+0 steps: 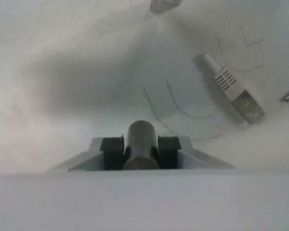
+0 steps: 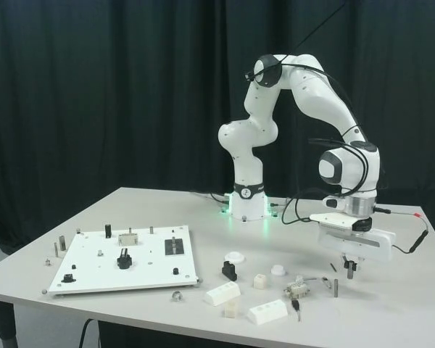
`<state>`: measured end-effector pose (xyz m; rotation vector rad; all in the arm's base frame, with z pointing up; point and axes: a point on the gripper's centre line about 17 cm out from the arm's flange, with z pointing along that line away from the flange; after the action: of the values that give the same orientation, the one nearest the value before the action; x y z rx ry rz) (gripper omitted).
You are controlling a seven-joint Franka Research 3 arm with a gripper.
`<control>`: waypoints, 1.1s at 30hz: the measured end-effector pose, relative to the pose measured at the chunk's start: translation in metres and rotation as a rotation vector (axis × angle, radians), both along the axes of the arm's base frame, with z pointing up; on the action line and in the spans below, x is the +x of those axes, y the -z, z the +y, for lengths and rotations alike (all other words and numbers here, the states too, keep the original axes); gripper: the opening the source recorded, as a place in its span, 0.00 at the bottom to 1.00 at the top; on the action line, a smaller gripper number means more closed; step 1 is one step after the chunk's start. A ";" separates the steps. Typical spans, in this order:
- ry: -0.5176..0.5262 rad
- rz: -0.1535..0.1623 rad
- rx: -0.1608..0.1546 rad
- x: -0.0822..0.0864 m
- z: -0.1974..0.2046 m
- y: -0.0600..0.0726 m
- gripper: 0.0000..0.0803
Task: Place round peg 4.
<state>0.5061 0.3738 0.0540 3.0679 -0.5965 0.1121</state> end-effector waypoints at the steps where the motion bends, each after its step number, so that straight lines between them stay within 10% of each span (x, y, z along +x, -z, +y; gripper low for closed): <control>1: 0.003 0.000 -0.001 0.001 0.000 0.001 0.18; 33: 0.043 0.006 0.003 0.014 0.003 0.019 0.18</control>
<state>0.5199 0.3766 0.0350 3.0550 -0.6627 0.1008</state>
